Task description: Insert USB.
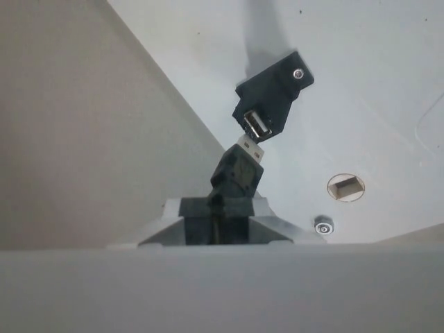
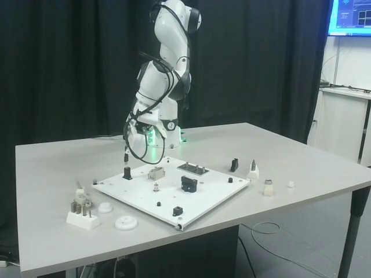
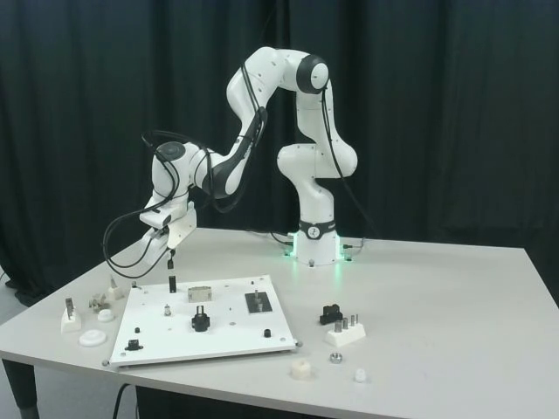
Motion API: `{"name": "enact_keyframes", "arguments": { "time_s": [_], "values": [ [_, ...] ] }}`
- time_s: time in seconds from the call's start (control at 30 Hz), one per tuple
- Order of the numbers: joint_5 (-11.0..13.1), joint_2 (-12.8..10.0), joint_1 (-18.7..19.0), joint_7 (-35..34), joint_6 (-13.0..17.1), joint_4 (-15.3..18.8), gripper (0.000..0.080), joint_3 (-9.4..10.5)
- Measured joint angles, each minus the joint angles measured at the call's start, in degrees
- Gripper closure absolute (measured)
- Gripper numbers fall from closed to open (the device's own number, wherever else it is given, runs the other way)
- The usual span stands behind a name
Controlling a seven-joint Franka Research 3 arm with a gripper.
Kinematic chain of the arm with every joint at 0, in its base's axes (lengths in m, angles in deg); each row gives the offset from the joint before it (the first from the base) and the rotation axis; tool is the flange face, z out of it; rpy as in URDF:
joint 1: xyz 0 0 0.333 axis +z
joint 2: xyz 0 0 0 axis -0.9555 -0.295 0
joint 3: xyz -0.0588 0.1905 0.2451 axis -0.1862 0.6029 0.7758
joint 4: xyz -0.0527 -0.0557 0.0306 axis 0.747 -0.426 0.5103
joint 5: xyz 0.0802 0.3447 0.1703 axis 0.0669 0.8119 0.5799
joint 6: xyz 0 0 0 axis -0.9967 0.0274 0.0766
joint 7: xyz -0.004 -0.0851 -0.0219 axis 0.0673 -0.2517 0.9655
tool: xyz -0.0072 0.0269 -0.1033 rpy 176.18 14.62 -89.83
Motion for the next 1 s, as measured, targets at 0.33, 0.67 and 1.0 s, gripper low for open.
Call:
{"name": "enact_keyframes", "arguments": {
  "time_s": [0.33,0.67,1.0],
  "values": [
    [0.0,-0.1,-1.1,0.0,0.1,0.0,0.0774,1.02],
    [0.2,-0.5,-1.4,0.0,0.5,-0.2,0.0774,1.24],
    [0.6,-0.8,-1.4,0.0,0.9,-0.2,0.0774,1.31]
  ]
}}
